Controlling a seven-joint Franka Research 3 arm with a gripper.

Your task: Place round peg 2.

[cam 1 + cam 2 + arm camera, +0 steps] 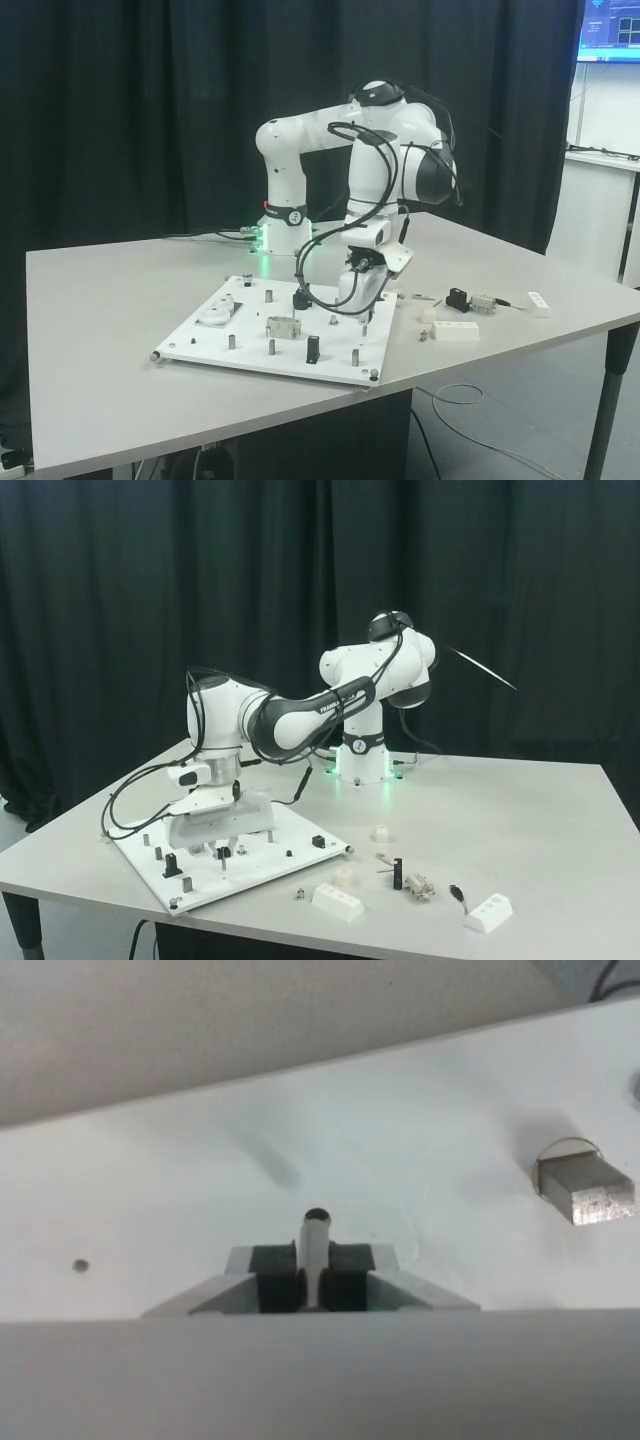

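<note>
Fingers (314, 1285) closed on peg (315, 1250) — above board (420, 1140).

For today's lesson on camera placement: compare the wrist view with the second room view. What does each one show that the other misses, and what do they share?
Only the wrist view shows the gripper shut on the slim round peg from close up, and a grey metal block on the board nearby.

Only the second room view shows the whole white arm, its base with a green light, the grey table and loose white blocks beside the board.

Both show the white board under the gripper.
</note>
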